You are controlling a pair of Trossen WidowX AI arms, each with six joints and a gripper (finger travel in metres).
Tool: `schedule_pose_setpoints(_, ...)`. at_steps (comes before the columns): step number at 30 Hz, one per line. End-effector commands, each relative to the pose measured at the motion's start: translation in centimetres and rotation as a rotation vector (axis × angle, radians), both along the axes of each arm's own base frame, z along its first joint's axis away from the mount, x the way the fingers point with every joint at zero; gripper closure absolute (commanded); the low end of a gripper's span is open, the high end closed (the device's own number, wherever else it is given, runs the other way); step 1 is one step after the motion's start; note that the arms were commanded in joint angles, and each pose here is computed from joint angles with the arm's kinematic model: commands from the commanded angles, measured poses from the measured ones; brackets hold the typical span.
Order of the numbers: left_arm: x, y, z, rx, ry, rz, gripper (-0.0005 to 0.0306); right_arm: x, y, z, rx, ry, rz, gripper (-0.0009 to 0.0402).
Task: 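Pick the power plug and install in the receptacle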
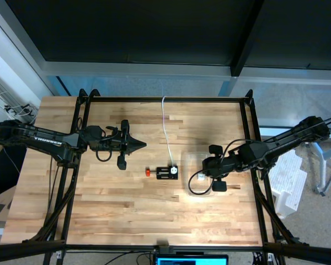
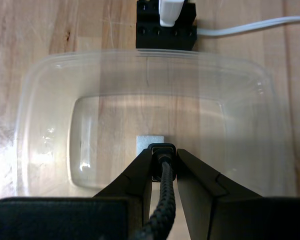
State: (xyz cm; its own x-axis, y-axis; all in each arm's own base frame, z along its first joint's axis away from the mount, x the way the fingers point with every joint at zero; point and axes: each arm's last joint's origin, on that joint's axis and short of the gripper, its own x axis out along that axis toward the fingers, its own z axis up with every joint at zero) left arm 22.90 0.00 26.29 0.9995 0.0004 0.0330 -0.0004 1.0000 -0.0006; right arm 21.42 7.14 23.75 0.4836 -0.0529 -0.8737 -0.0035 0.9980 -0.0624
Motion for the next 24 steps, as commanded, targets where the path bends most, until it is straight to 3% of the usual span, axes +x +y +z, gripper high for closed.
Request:
schedule_pose_setpoints(1,0.0,0.0,0.0,0.000,-0.001,0.000,0.0300,0.1,0.0,1.0,0.001,-0.003,-0.001,0.0393)
schedule_pose_setpoints(13,0.0,0.0,0.0,0.000,0.000,0.000,0.0300,0.5,-0.1,1.6,-0.001,0.006,-0.014,0.0393)
schedule_pose_setpoints(24,0.0,0.0,0.0,0.000,0.000,0.000,0.0300,4.6,-0.4,2.4,-0.013,-0.024,-0.033,0.0393)
